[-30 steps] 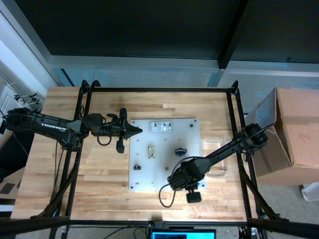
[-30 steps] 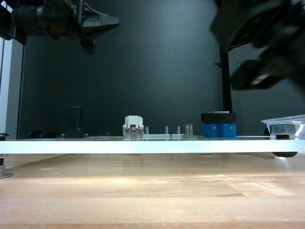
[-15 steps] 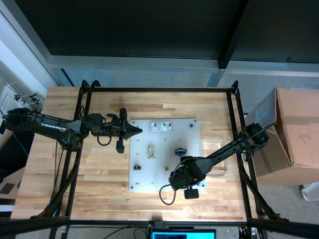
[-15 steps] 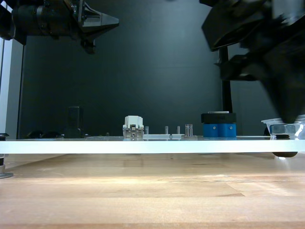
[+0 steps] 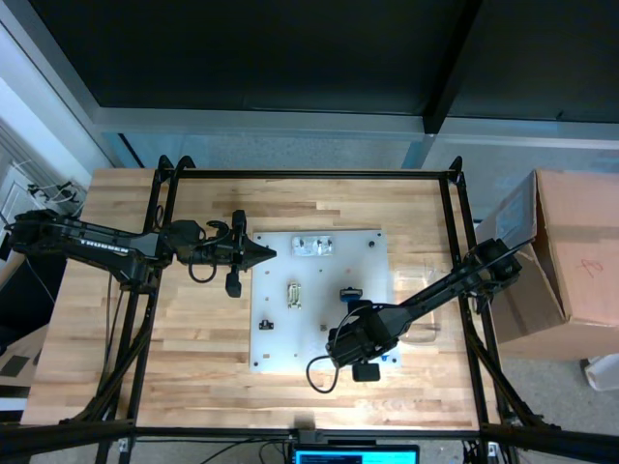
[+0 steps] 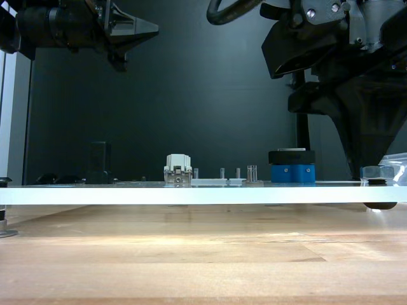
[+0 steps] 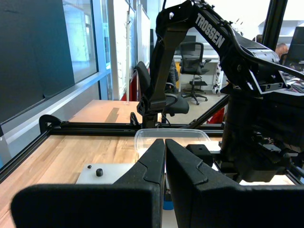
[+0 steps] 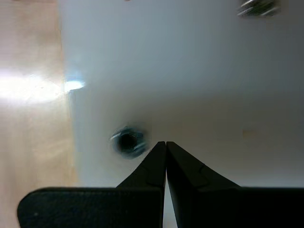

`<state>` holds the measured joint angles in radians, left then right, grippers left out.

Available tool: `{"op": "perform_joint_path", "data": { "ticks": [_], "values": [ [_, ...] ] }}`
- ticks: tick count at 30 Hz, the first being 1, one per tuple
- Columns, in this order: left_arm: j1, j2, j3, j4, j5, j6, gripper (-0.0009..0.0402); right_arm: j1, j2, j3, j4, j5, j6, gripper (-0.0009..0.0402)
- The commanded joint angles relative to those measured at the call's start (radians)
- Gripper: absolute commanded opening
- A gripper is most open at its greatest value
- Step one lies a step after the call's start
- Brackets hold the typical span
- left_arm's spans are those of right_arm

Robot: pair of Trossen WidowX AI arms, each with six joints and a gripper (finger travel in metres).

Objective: Pick the M12 nut and place it on its threads and fasten

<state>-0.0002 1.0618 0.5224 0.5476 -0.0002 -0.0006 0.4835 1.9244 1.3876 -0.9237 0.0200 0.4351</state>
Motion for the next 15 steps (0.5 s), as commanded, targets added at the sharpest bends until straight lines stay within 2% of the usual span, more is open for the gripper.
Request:
{"op": "perform_joint_path", "data": {
  "ticks": [1,2,3,7,12,15],
  "values": [
    [0.000,0.000,0.000,0.000,0.000,0.000,0.0000,0.000,-0.006,0.004,-0.002,-0.273,-0.079,0.0000],
    [0.000,0.000,0.000,0.000,0.000,0.000,0.0000,0.000,-0.007,0.004,-0.003,-0.316,-0.081,0.0000],
    [0.000,0.000,0.000,0.000,0.000,0.000,0.0000,0.000,-0.011,0.004,-0.006,-0.318,-0.077,0.0000],
    [0.000,0.000,0.000,0.000,0.000,0.000,0.0000,0.001,-0.017,0.004,-0.009,-0.221,-0.051,0.0000],
    [0.000,0.000,0.000,0.000,0.000,0.000,0.0000,0.000,-0.019,0.004,-0.010,-0.171,-0.027,0.0000],
    [0.000,0.000,0.000,0.000,0.000,0.000,0.0000,-0.005,-0.026,0.004,-0.013,-0.097,-0.017,0.0000]
  ]
}}
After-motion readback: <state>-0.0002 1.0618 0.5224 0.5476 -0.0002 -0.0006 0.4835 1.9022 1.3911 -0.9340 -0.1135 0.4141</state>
